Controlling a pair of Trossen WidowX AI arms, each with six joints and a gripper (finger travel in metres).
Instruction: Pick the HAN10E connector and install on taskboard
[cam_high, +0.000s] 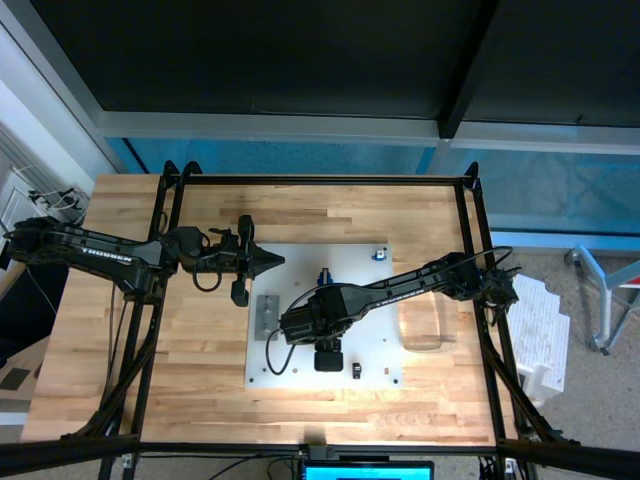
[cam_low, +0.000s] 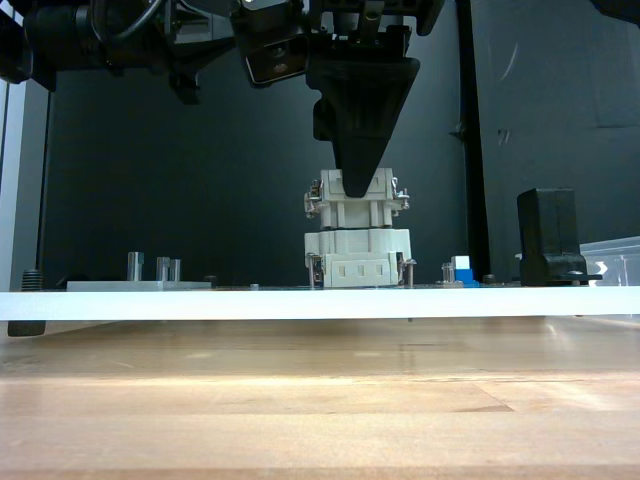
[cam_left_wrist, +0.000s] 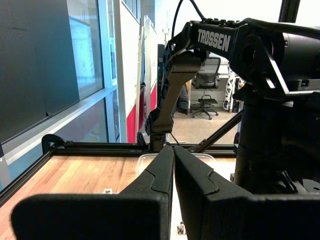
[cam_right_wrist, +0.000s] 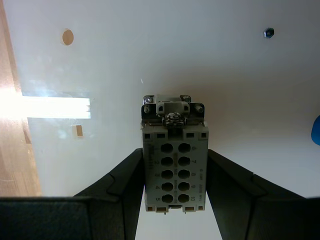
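High view, left gripper (cam_high: 275, 260): was held over the left edge of the board (cam_high: 380, 330), pointing right, well apart from the right gripper.
High view, right gripper (cam_high: 328, 355): was lowered over the near middle of the board; the fingers could not be told from here.
High view, surroundings: a grey block (cam_high: 266, 315) was set on the board's left side, and a clear tray (cam_high: 430, 320) was laid on the table (cam_high: 150, 350) just beside the board's right edge.
Low view, connector (cam_low: 380, 205): was clamped upright between the right gripper's fingers and set on top of a matching pale socket (cam_low: 357, 265) on the board, touching it.
Low view, black fitting (cam_low: 547, 240): was stood on the board, right of the socket.
Left wrist view, fingers (cam_left_wrist: 155, 180): were pressed together, with nothing between them.
Right wrist view, connector: was gripped on both long sides by the fingers (cam_right_wrist: 125, 180), its two rows of numbered holes turned toward the camera, white board behind it.
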